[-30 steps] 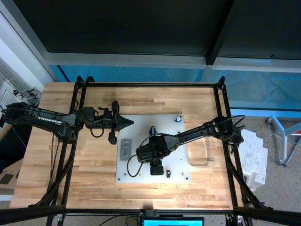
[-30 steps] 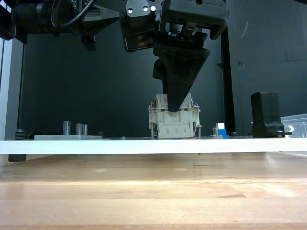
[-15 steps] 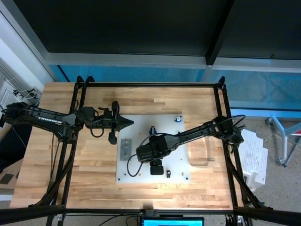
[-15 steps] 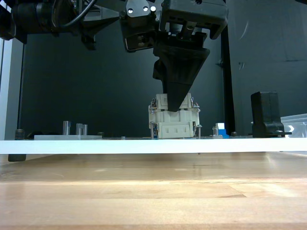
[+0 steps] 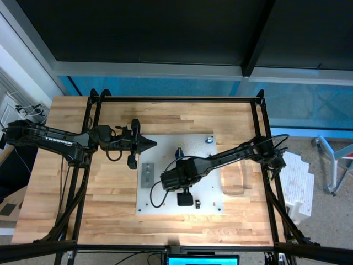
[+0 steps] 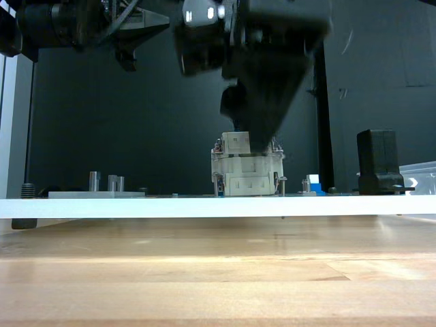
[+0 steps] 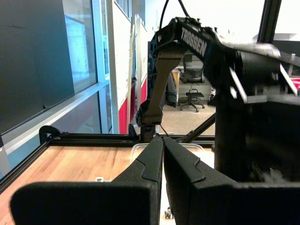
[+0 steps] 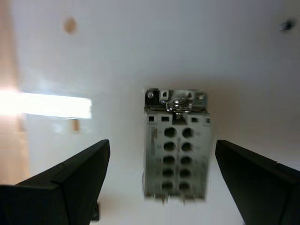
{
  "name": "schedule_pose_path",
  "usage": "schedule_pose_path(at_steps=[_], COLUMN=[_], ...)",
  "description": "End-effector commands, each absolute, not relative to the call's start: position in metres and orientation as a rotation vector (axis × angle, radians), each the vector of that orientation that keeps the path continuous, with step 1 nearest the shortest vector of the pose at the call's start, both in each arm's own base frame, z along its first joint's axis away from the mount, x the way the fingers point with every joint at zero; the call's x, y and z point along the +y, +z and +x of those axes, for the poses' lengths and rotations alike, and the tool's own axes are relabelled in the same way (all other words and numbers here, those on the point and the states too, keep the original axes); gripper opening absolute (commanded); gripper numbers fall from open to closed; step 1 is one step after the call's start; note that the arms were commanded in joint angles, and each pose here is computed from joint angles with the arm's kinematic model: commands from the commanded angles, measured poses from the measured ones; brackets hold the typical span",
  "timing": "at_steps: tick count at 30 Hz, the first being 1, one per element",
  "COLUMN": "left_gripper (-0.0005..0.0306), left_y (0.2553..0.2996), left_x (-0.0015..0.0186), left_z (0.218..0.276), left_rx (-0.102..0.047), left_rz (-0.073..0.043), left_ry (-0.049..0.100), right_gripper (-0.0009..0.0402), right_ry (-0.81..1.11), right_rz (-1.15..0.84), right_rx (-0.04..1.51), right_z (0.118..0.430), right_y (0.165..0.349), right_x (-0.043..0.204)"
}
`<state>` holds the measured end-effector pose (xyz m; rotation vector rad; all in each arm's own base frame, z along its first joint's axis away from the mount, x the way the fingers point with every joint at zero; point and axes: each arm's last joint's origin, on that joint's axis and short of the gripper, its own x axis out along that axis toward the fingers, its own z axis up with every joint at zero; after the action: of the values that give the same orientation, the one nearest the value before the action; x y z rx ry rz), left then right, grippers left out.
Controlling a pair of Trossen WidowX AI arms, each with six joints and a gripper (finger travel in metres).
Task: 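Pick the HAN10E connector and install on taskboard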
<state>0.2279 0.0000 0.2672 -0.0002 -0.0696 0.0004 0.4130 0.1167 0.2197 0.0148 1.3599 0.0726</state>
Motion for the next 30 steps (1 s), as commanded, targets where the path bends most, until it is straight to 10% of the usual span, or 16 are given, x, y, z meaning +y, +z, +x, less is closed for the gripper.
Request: schedule_pose_path(at_steps=[1,30], left_gripper=[0.0001,0.0001], left_y=[0.2672,0.2672], left_x=[0.0000,0.0000], left_z=[0.2279,0.2279], left_rx=[-0.070,-0.070], left_rz=[0.000,0.000], left_ry=[0.000,0.000], right_gripper=[0.0328,0.0281], right_ry=[0.062,0.079], right_rz=[0.020,0.043], right_rx=[1.330,1.180], right_z=[0.410,0.382], right_y=[0.233,0.287], right_x=[0.115,0.094])
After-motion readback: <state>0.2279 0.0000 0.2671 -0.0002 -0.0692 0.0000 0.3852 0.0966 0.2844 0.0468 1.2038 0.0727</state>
